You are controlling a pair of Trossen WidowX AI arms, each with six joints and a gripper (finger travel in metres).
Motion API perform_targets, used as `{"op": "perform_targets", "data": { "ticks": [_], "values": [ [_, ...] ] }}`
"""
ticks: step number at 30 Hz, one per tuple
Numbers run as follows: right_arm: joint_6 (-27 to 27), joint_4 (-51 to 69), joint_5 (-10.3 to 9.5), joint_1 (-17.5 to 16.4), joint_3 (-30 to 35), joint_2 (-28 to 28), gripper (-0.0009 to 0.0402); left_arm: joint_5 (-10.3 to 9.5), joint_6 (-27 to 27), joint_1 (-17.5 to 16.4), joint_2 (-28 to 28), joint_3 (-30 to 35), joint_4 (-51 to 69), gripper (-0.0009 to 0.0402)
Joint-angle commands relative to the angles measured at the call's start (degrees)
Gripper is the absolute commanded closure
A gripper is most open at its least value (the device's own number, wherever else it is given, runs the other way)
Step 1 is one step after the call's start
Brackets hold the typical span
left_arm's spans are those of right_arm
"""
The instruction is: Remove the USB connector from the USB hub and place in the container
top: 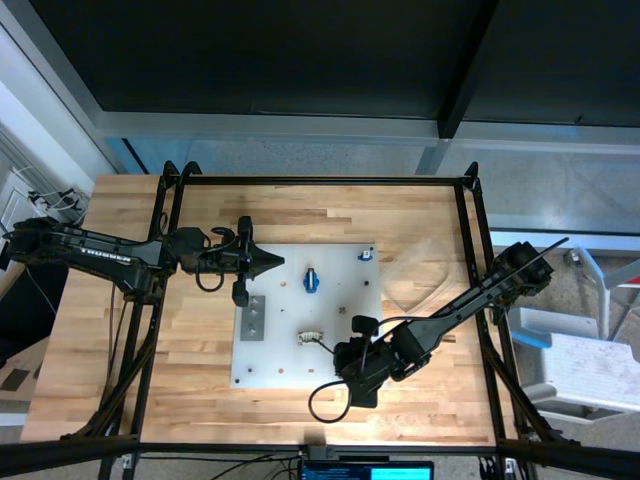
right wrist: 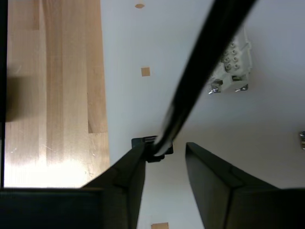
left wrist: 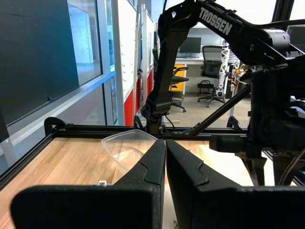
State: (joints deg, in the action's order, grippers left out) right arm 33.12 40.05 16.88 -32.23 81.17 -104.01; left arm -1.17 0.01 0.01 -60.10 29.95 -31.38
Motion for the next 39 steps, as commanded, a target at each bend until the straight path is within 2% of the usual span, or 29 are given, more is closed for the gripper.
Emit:
{"op": "perform_targets", "data": {
  "ticks": [1, 7, 21, 24, 39],
  "values": [
    [-0.07, -0.68, 0.02, 0.00, -0.02, -0.52, 0.0331, 0.02, 0.02, 0.00, 0.00, 0.00, 0.00, 0.0392],
    [-0.11, -1.92, 0.02, 0.00, -0.02, -0.72, 0.0396, 0.02, 0.02, -0.02, 0.00, 0.00, 0.00, 0.0392],
    [-1.53, -1.68, -0.59, 0.00, 0.13, -0.72, 0.0393, 0.02, 0.02, 0.00, 0.00, 0.00, 0.00, 0.0392],
    [-2.23, -1.51, -1.66, 0.02, 0.90, -0.72, 0.0393, 0.02, 0.02, 0.00, 0.00, 0.00, 0.00, 0.0392],
    [-2.49, 3.04, -1.99, 0.26, 3.72, -1.86, 0.0393, 0.02, 0.02, 0.00, -0.02, 0.00, 0.02, 0.0392]
  ]
}}
